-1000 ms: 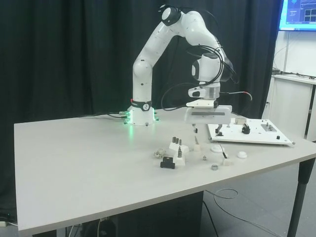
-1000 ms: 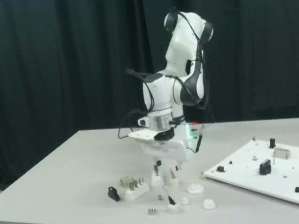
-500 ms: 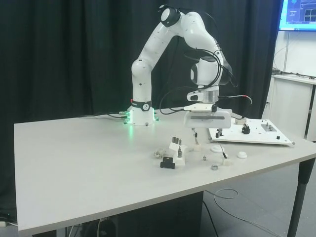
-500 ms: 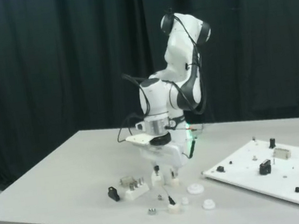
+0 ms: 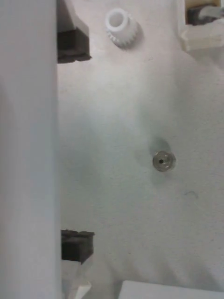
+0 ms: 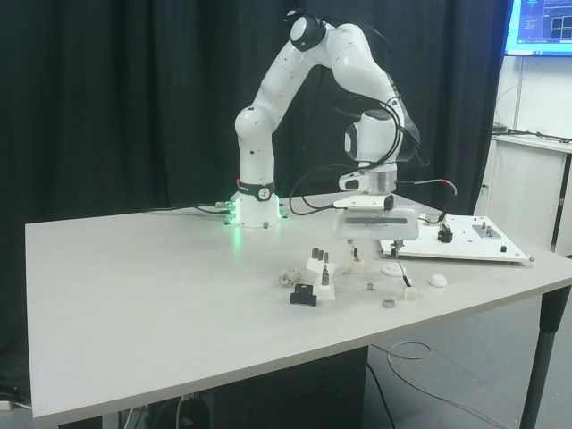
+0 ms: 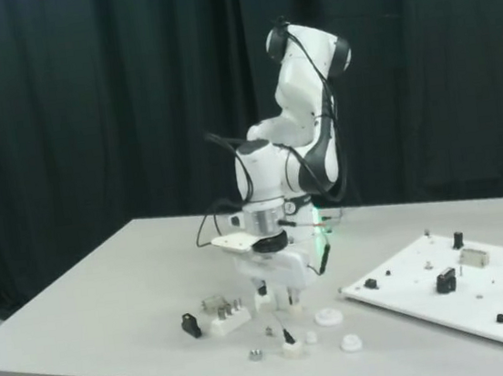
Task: Pick BNC.
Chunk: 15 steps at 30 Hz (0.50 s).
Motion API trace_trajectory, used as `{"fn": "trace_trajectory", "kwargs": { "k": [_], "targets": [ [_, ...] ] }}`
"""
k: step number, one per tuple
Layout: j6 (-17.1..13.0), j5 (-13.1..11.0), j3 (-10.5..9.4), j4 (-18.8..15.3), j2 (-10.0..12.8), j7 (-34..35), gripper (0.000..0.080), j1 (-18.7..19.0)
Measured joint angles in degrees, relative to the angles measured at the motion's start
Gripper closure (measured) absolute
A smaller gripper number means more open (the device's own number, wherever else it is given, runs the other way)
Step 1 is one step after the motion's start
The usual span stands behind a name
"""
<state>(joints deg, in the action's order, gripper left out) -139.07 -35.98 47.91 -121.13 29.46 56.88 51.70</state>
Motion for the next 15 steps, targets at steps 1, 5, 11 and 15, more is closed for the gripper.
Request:
{"fn": "trace_trajectory", "kwargs": {
  "k": [1,5,11,15],
  "targets": [
    [-0.08,0.29,-0.34,0.04,0.00,-0.01,0.0003,-0.30],
    [-0.42,1.69,-1.56,0.24,0.00,-0.27,0.0003,-1.47],
    [-1.59,3.08,-3.56,0.39,0.02,-0.29,0.0003,-3.49],
    [-2.63,3.41,-5.18,0.44,0.05,-0.31,0.0003,-5.19]
  ]
}}
